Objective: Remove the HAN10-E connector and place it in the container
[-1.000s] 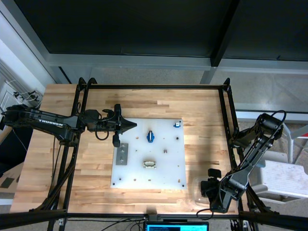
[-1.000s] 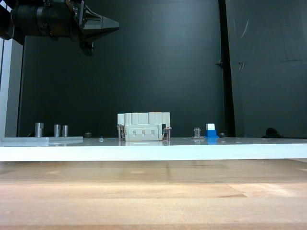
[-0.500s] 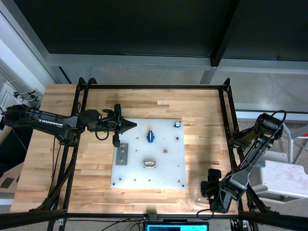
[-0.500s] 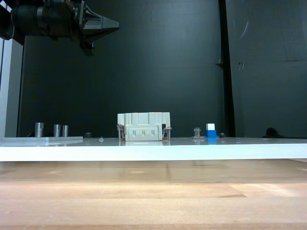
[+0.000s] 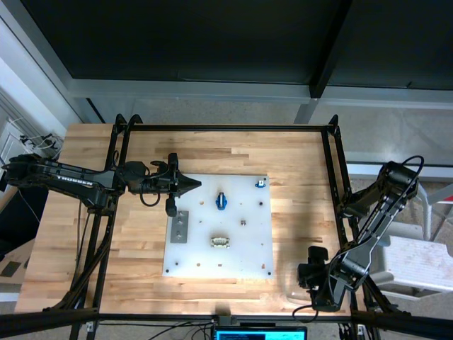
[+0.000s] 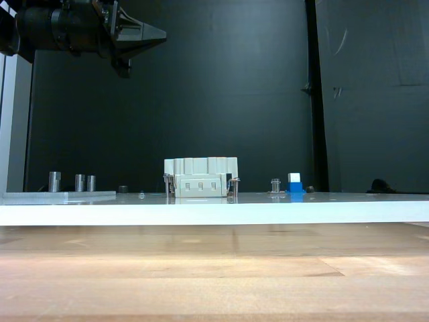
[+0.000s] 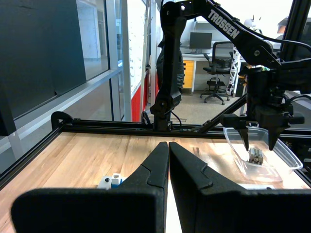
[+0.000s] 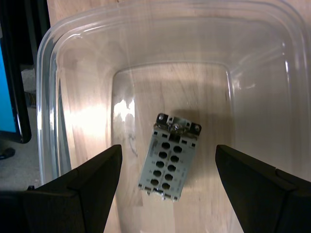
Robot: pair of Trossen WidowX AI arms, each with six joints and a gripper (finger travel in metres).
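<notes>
Fingers (image 7: 150, 170) on our left gripper (image 5: 195, 184) are pinched together holding nothing, up over the white board (image 5: 248, 234)'s far-left edge on the wooden table (image 5: 297, 163), dark wall (image 6: 234, 80) behind. Over right, we see the right gripper (image 8: 168, 150) spread wide above the container (image 8: 48, 73), HAN10-E connector (image 8: 170, 160) lying inside.

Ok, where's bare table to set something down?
Bare wood between the white board and the right frame rail, and beyond its far edge. Crowded near-right: open right gripper above the container holding the HAN10-E connector. Shut left gripper hovers over the board's far-left corner.
</notes>
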